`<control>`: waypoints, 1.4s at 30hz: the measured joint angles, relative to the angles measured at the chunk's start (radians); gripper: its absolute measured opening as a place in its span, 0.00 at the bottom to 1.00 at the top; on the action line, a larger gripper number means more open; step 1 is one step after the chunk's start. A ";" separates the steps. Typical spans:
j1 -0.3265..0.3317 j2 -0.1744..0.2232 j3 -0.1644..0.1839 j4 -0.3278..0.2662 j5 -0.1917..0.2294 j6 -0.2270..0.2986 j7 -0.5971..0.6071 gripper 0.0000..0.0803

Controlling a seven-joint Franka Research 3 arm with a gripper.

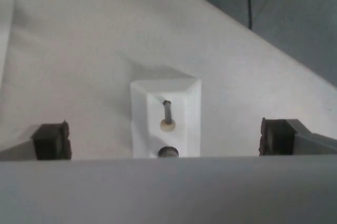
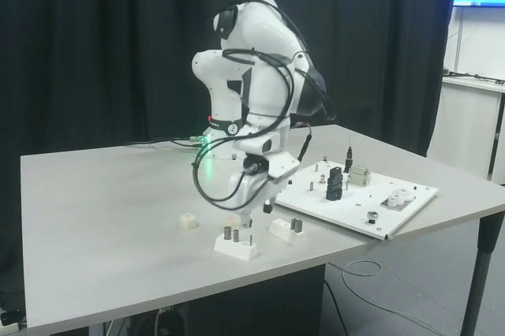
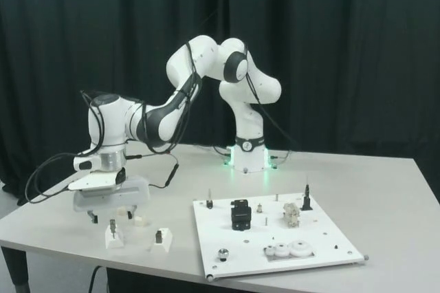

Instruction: Pick round peg 1.

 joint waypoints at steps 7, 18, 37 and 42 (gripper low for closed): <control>-0.012 0.034 0.000 0.011 0.029 0.000 -0.021 1.00; -0.019 0.071 -0.001 0.031 0.058 0.002 -0.026 1.00; -0.031 0.114 -0.001 0.069 0.071 0.006 -0.032 0.87; -0.034 0.119 -0.001 0.074 0.072 0.006 -0.032 0.87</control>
